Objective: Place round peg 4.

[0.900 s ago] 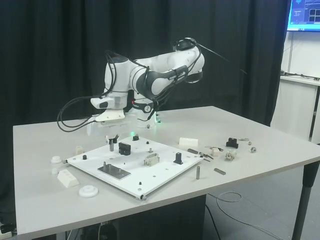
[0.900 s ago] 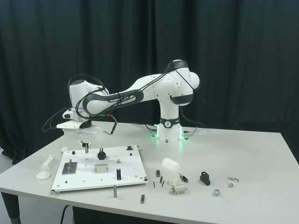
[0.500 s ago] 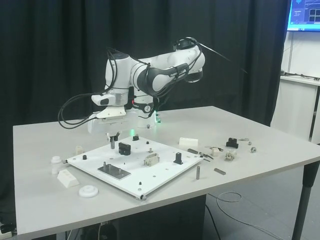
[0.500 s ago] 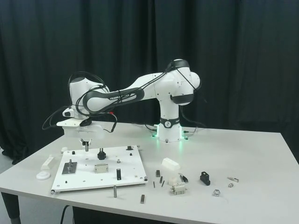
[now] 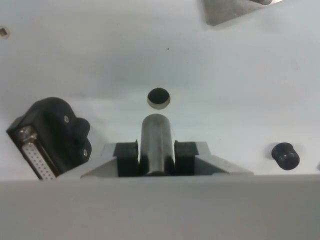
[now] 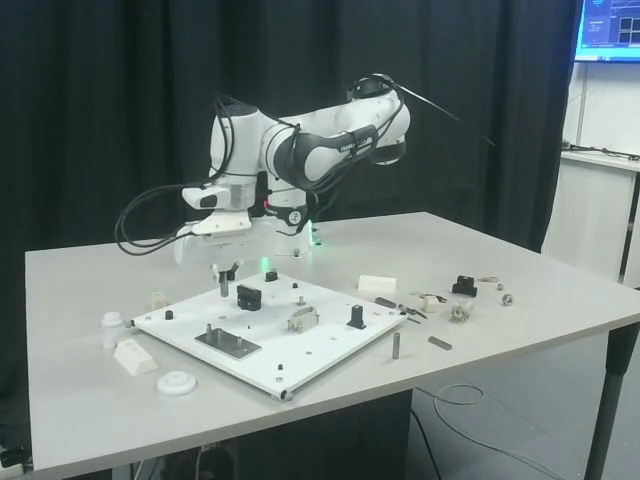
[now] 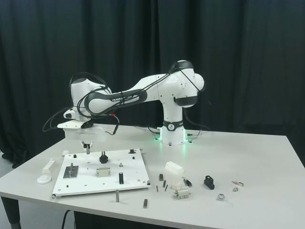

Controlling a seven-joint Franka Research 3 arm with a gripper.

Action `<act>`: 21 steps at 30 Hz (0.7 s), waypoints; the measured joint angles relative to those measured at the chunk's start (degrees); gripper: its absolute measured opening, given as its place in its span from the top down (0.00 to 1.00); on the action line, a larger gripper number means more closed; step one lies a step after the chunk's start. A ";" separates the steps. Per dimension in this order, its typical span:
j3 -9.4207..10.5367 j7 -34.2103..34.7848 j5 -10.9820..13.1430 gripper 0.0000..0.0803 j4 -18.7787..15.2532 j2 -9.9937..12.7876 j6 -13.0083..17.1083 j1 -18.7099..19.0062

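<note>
Gripper: the gripper (image 5: 156, 159) is being seen clenched on the round peg (image 5: 156, 142), its two black fingertips (image 5: 126, 158) pressing the peg from either side in the lower middle of the wrist frame.
Round peg: a grey metal cylinder is being held upright, clear of the board; in the first room view the round peg (image 6: 223, 286) is hanging left of centre, just above the white board (image 6: 330, 345).
Hole: a dark round hole (image 5: 158, 97) is being shown just above the peg's tip in the wrist frame, at centre, with a small gap between the two.
Board: the white board (image 7: 138, 179) is lying flat on the grey table (image 7: 257, 157), in the lower left of the second room view.
Connector: a black connector block (image 5: 50, 135) with a row of pins is being seen at the left edge of the wrist frame, beside the gripper.
Black knob: a small black knob (image 5: 285, 155) is being seen at the right of the wrist frame, apart from the peg.
Metal plate: a grey metal plate (image 6: 227, 343) is resting on the board, lower left of centre in the first room view.
Arm: the white arm (image 7: 143, 93) is being stretched from its base toward the left of the second room view.
Loose parts: small parts (image 7: 208, 182) are lying scattered on the table right of the board.
</note>
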 joint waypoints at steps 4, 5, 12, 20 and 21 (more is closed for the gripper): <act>-0.14 -0.16 0.00 0.81 0.00 0.00 0.06 -0.01; -0.17 -0.20 0.00 0.81 0.00 0.00 0.10 -0.01; -0.36 -0.29 0.01 0.81 0.03 0.00 0.40 -0.02; -0.85 -0.29 0.34 0.81 0.33 -0.07 0.28 0.06; -0.92 -0.29 0.46 0.81 0.40 -0.12 0.11 0.12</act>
